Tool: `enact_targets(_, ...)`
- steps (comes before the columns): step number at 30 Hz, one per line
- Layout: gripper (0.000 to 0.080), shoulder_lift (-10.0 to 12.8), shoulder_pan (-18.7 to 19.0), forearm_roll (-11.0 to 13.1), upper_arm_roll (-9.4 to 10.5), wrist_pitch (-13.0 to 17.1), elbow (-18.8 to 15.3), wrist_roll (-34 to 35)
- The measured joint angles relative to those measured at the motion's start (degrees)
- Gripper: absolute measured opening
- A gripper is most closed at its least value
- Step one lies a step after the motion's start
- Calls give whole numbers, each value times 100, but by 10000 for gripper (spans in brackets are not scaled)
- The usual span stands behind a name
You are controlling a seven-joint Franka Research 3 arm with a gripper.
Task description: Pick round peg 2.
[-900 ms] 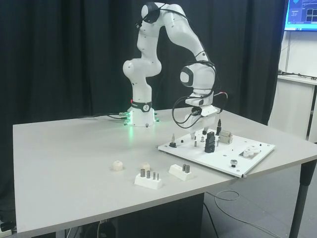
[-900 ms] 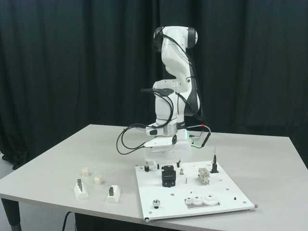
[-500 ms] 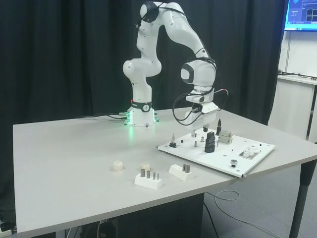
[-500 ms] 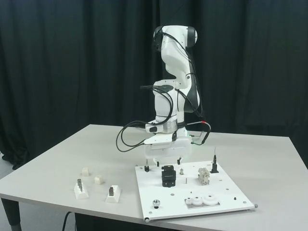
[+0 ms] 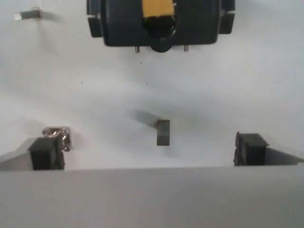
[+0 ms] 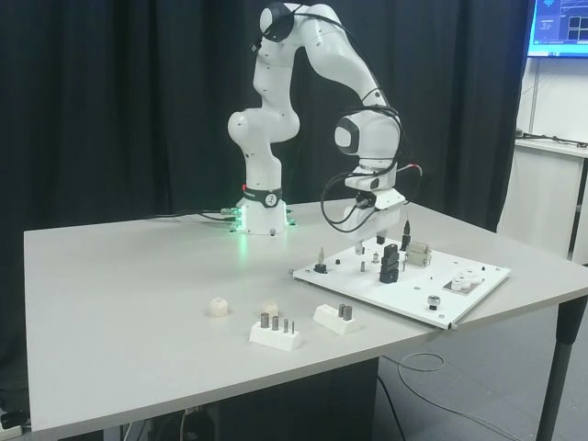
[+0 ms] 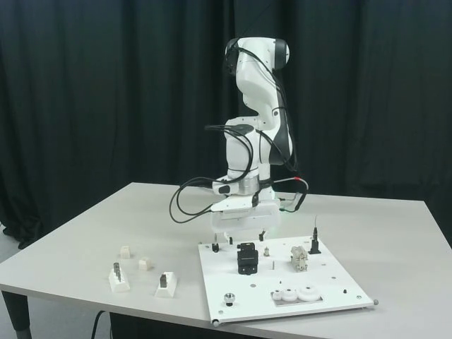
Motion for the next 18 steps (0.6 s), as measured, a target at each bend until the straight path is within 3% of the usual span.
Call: enact_targets(18, 800, 0, 0, 11, -33, -6, 78, 0)
